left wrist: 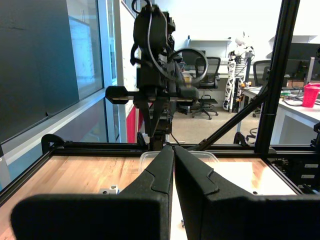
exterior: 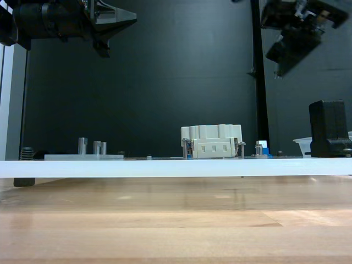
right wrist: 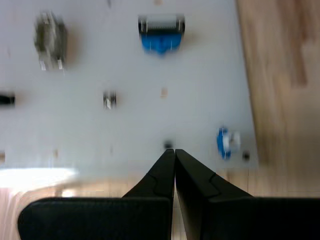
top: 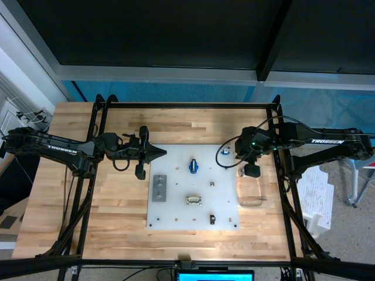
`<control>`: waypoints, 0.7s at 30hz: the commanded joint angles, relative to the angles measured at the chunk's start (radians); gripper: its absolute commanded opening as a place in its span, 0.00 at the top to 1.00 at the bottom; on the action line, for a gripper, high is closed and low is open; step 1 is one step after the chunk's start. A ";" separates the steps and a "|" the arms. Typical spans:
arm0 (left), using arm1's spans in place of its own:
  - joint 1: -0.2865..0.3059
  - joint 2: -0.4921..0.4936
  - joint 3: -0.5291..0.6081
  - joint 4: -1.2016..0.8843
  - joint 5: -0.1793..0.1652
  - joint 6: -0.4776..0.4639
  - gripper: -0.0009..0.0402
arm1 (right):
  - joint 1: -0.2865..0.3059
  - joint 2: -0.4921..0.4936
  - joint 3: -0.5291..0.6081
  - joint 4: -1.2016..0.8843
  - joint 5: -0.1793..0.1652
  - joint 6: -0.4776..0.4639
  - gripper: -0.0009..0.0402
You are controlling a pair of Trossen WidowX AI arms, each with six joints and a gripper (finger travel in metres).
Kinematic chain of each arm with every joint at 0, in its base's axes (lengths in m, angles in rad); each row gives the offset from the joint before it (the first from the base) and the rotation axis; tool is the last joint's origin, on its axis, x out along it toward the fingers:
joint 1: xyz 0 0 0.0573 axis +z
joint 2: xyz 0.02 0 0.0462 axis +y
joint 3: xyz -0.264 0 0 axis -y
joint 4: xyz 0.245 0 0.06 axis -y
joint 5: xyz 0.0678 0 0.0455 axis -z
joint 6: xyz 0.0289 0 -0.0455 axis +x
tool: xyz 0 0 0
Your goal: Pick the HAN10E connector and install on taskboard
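High view: left end effector [top: 163,152] and right end effector [top: 252,171] are both closed, empty and raised. Connector [top: 194,201] sits on taskboard [top: 176,219], below and between them. It looks seated, so you likely need only verify.

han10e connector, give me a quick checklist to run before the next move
1. HAN10E connector located: ok, it sits on the taskboard, near the front edge.
2. Connector clear of both hands: ok, neither touches it.
3. Is the left hand empty: ok, shut on nothing, high over the board's far left corner.
4. Is the right hand empty: ok, shut on nothing, high over the board's right edge.
5. A hand open for grasping: not ok, both shut.
6. Connector fully seated: cannot tell.
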 commanded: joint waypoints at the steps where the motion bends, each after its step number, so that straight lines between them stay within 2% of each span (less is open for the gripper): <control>1: 0.000 0.000 0.000 0.000 0.000 0.000 0.98 | 0.001 0.004 -0.002 -0.090 -0.001 0.000 0.98; 7: 0.000 0.000 0.000 0.000 0.000 0.000 0.98 | 0.003 0.004 -0.003 -0.187 -0.003 -0.011 0.98; 17: 0.000 0.000 0.000 0.000 0.000 0.000 0.98 | 0.010 0.004 -0.039 -0.211 -0.002 -0.029 0.97; 21: 0.000 0.000 0.000 0.000 0.000 0.000 0.98 | 0.029 0.013 -0.084 -0.205 -0.002 -0.029 0.90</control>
